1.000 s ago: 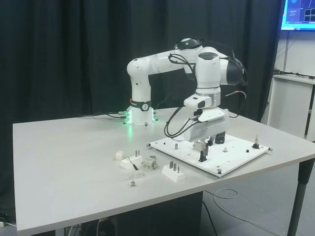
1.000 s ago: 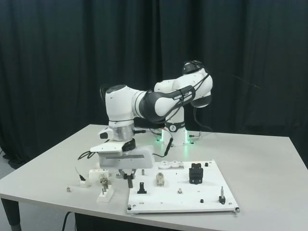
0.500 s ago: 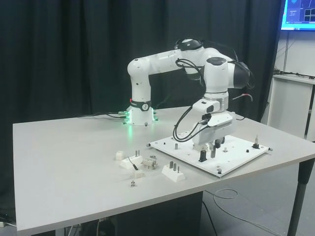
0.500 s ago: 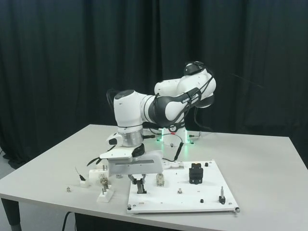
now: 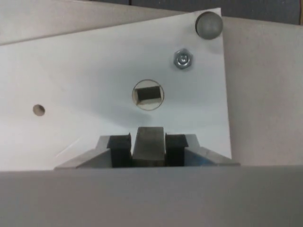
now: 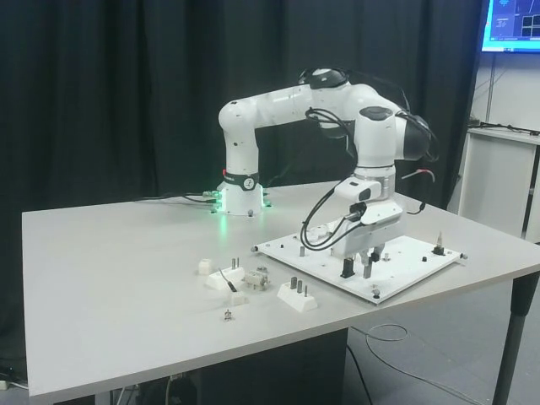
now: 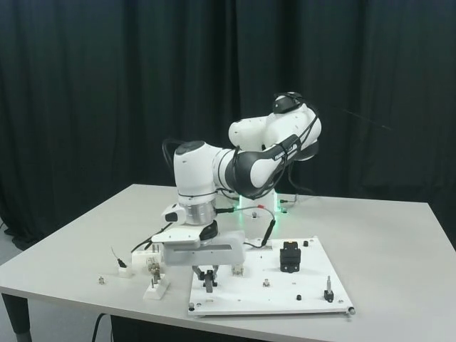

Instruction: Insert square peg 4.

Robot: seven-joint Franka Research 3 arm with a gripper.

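Square peg 4 (image 5: pixel 149 145): clamped between the two fingers of the gripper (image 5: pixel 149 150), grey end face toward the white board (image 5: pixel 85 71) below. Hangs above the board, apart from it, near the corner with the hex nut (image 5: pixel 182 59) and the round grey foot (image 5: pixel 209 24). In the wrist view, square socket (image 5: pixel 148 94) sits close ahead of the peg tip, not yet beneath it; a small plain hole (image 5: pixel 39 110) lies well apart to one side and is not the target.

From the first room view, gripper (image 6: pixel 364 256) low over the near half of the board (image 6: pixel 422 257), just beside a black upright fixture (image 6: pixel 347 268). From the second room view, same fingers (image 7: pixel 207 274) near the board's front edge, table (image 7: pixel 385 242) around it.

Judged step: final alignment before descent. To do it well:
- Shift sideways until the peg end covers the socket fully, then descend.
- Match rotation first; socket edges appear slightly turned against the peg's faces, so a small wrist twist probably needed.
- Keep the peg vertical; any tilt likely jams a corner on the rim.
- Lower slowly, yield on contact, wiggle gently instead of pushing hard.
- Hold the grip firm until seated, then release.
- Mind the black fixture close by while moving across.
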